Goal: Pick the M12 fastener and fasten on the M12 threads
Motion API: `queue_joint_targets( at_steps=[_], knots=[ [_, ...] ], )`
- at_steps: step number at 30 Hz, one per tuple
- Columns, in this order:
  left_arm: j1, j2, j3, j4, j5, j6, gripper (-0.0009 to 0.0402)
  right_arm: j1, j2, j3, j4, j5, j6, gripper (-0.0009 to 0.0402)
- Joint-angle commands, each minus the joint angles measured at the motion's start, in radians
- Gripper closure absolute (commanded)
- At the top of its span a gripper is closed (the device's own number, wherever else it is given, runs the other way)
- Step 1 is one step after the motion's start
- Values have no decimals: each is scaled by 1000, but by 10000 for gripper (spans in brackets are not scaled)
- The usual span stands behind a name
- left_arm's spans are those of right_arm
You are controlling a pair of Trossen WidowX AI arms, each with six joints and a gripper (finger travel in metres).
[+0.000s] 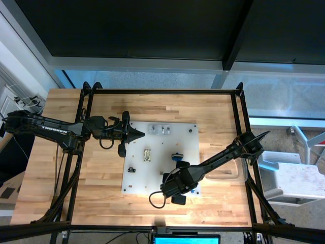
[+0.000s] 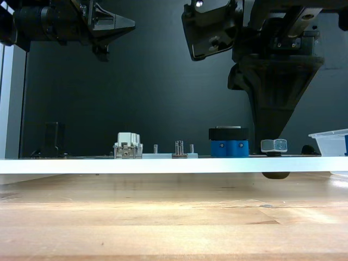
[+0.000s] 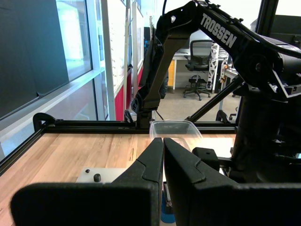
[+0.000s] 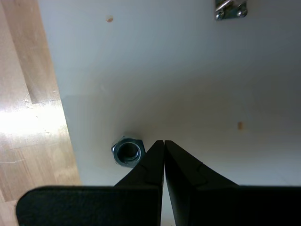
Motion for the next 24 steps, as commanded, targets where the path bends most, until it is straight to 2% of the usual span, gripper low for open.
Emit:
queue_joint_targets(
  at_steps=[1,2,4,5,9,12,16,18,20,24],
  knots=[
    [0,0,0,1,0,0,393,-1,-8,4,-27,-158,-8,393],
    [0,0,0,1,0,0,393,-1,-11,7,-45,-211,-13,393],
    [0,0,0,1,0,0,393,-1,-20,9,-68,-271,-11,393],
    [0,0,0,1,0,0,393,-1,-23,9,-74,-279,-8,393],
    [0,0,0,1,0,0,393,-1,-32,8,-82,-263,0,393],
    [0,0,0,1,0,0,393,-1,-34,8,-80,-205,10,393],
    [0,0,0,1,0,0,393,-1,-35,8,-69,-64,56,393],
    [0,0,0,1,0,0,393,-1,-35,8,-62,-14,60,393],
    [0,0,0,1,0,0,393,-2,-32,4,-49,13,59,393],
    [0,0,0,1,0,0,393,-2,-18,0,-43,22,52,393]
  ],
)
